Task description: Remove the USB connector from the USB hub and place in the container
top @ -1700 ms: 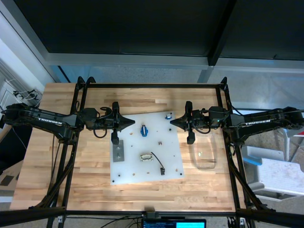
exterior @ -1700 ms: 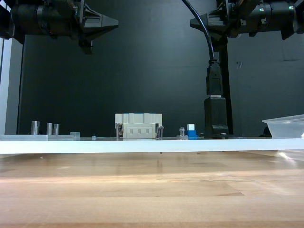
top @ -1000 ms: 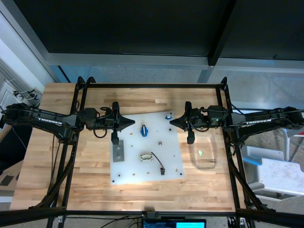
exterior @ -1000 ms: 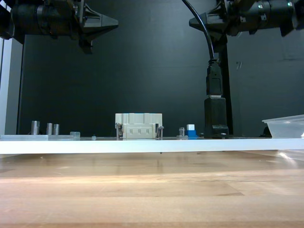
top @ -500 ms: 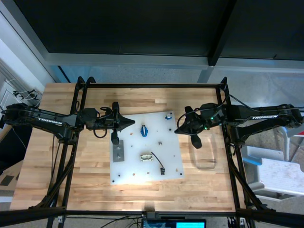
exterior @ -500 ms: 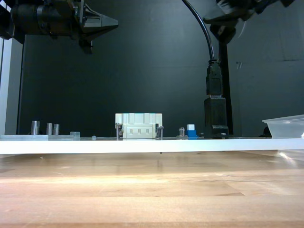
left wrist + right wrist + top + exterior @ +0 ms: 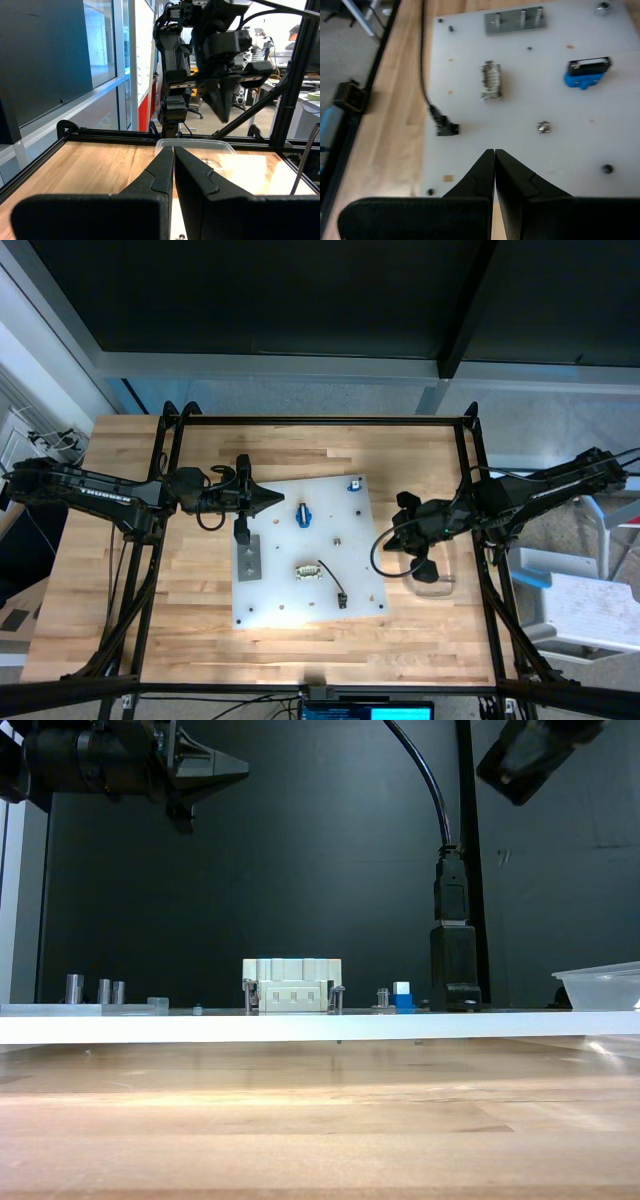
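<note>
Nearest, the USB connector (image 7: 450,895) stood plugged in the USB hub (image 7: 455,965). Beyond, the right gripper (image 7: 494,151), closed and empty, hung by the container (image 7: 441,589): probably the approach, needing to open and descend onto the plug. Farthest, the left gripper (image 7: 173,149) hovered closed, empty, over the board (image 7: 270,600).

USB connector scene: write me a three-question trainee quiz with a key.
1. True or false: the USB connector is already out of the USB hub.
2. The left hand, high over the white board's left edge, and the right hand, high near its right edge, are both: A) open B) shut C) gripping the cable.
3. On which arm's side of the board does the container sit?
Key: 1 false, it stands plugged in; 2 B; 3 the right arm's.
</note>
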You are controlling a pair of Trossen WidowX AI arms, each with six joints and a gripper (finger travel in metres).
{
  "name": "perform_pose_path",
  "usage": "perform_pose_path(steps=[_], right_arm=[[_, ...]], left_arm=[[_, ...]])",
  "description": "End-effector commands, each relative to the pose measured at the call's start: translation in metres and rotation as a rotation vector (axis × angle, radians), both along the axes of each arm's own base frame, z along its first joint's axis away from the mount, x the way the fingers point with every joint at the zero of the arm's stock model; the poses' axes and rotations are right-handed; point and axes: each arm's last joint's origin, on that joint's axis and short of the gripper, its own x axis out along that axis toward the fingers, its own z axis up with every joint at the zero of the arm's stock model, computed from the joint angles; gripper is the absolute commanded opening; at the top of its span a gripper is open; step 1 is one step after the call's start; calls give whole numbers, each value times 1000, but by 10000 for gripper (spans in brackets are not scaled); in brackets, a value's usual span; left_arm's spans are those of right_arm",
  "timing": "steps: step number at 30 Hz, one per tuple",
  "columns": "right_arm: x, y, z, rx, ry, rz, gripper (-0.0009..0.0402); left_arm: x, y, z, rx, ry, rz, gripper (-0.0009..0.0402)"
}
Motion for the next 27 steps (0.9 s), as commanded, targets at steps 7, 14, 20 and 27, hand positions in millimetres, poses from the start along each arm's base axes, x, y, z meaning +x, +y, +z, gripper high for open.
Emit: perform_pose_path(steps=[7,14,20,27], right_arm=[[9,30,-13,-36,66,-11,13],[26,50,-22,-46,122,1,79],[47,64,-28,-57,161,-2,122],[66,78,-40,-91,194,-16,138]], left_arm=[[0,0,0,0,0,0,1],[0,0,0,0,0,0,1],[0,0,0,0,0,0,1],[0,0,0,0,0,0,1]])
